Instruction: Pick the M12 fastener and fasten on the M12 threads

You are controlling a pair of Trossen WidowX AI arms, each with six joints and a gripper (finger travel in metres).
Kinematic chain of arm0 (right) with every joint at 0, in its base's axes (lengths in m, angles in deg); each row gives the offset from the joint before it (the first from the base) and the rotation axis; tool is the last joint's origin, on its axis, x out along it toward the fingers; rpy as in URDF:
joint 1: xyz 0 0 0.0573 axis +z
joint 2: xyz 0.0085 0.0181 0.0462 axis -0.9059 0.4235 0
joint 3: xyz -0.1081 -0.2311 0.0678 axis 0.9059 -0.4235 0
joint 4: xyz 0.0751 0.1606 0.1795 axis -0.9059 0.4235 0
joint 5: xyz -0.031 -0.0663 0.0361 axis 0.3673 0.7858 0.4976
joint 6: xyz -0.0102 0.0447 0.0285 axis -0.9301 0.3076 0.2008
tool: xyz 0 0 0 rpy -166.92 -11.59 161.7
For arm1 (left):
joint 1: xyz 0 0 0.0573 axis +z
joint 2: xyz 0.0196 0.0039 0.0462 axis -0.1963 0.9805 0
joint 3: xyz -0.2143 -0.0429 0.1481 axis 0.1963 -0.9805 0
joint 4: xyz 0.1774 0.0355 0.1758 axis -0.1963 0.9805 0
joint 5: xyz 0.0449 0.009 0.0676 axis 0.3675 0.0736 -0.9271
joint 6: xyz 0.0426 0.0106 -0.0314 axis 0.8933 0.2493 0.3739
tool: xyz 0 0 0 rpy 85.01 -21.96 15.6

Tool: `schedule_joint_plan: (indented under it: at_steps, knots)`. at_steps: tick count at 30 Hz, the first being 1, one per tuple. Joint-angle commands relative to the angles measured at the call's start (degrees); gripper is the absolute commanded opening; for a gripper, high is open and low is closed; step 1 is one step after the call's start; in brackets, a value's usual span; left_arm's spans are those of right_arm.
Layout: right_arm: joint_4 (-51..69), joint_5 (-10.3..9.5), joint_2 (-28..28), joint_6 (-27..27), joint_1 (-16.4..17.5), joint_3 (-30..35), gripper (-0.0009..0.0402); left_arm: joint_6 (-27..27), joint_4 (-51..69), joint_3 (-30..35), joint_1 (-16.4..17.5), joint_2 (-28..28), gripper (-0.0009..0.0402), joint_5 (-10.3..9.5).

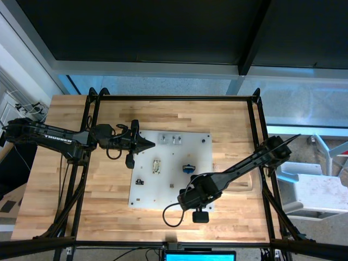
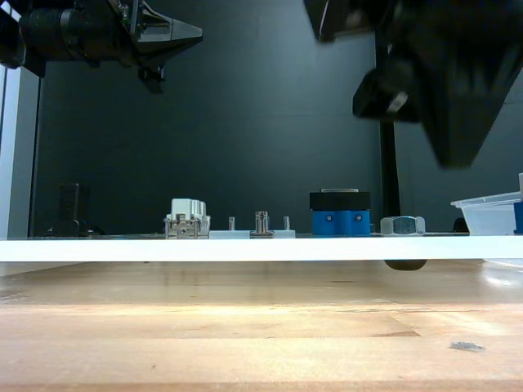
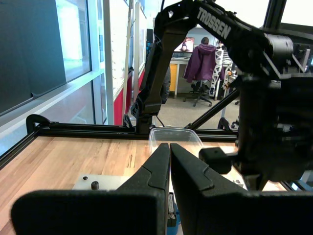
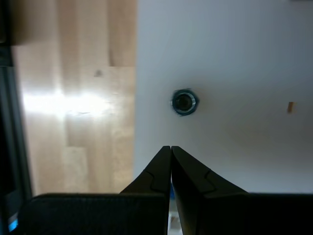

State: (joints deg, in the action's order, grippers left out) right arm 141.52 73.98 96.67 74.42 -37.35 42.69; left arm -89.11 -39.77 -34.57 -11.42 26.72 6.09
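From above, the left gripper (image 1: 148, 144) hangs over the far left edge of the white board (image 1: 163, 185). The right gripper (image 1: 189, 200) points down over the board's near right part and covers whatever lies beneath it.

At table height, the silver nut (image 2: 402, 225) sits low on the board between a blue block (image 2: 339, 216) and the clear tray (image 2: 490, 214). No ribs show under it. Both grippers hang well above the board.

The left wrist camera shows that gripper's fingers (image 3: 156, 169) pressed together, holding nothing.

The right wrist camera shows its fingers (image 4: 159, 169) also pressed together and empty. Just beyond them the nut lies flat on the board, its centre filled dark, apparently on its stud.
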Motion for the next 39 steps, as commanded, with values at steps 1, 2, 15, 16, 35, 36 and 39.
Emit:
schedule_joint_plan:
  at_steps: [1,2,15,16,35,36,39]
  knots:
    - [0.0,0.09,-2.0,0.0,-0.1,0.0,0.0000,0.0,0.0,0.0,0.0,0.0,0.0000,0.00]
    - [0.0,0.11,-2.6,0.0,-0.1,0.0,0.0000,0.0,0.0,0.0,0.0,0.0,0.0000,0.02]
    - [0.0,2.80,-7.9,0.2,-0.1,0.0,0.0000,0.0,0.0,0.0,0.0,0.0,0.0000,0.00]
    - [0.0,3.04,-8.0,0.2,-0.1,0.0,0.0000,0.0,0.0,0.0,0.0,0.0,0.0000,0.00]
    - [-0.1,3.17,-8.1,0.0,-0.1,0.0,0.0000,0.0,0.0,0.0,0.0,0.0,0.0000,0.00]
    - [0.0,3.15,-8.1,0.0,-0.1,0.0,0.0000,0.0,0.0,0.0,0.0,0.0,0.0000,0.00]
    - [0.0,3.15,-8.1,0.0,-0.1,0.0,0.0000,0.0,0.0,0.0,0.0,0.0,0.0000,0.00]
